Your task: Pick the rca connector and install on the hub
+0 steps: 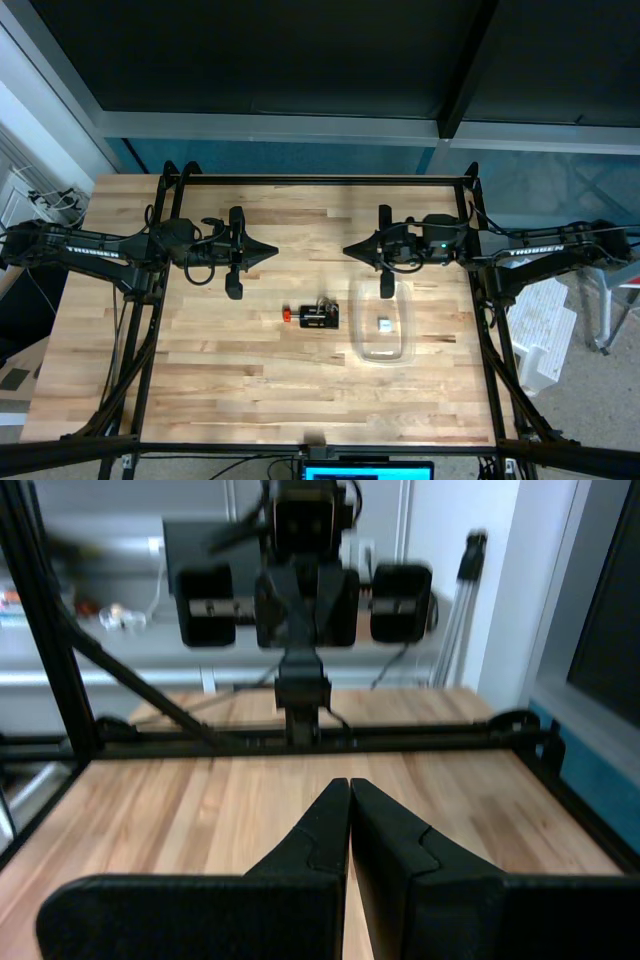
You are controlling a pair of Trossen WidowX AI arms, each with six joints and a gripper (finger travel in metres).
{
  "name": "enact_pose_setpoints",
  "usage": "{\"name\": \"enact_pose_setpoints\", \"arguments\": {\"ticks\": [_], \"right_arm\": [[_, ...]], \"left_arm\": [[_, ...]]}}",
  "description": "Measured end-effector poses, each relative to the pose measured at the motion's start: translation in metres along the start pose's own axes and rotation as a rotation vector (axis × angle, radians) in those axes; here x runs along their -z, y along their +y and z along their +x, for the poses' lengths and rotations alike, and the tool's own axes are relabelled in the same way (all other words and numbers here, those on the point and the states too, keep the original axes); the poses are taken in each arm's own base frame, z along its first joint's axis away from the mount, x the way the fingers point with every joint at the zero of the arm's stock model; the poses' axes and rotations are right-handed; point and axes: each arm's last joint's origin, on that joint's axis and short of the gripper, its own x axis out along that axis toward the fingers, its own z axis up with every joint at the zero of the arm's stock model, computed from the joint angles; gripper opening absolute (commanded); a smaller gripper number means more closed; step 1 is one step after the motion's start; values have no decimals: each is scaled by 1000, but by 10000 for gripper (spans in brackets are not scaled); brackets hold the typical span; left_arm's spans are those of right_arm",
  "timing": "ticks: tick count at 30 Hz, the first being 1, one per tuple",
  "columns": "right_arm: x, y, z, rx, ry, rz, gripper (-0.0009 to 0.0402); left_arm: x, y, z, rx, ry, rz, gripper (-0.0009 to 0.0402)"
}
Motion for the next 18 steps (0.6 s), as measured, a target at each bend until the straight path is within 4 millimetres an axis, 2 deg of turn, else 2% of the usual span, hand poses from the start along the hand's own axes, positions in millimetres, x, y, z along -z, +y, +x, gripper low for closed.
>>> {"name": "enact_pose_setpoints", "arguments": {"ticks": [6, 18], "right_arm": [[8, -1, -9, 13, -81, 1, 0], [6, -1, -12, 3, -109, -5, 0]], "left_arm": [[0, 0, 0, 0, 0, 0, 1], [0, 0, 0, 0, 0, 0, 1]]}}
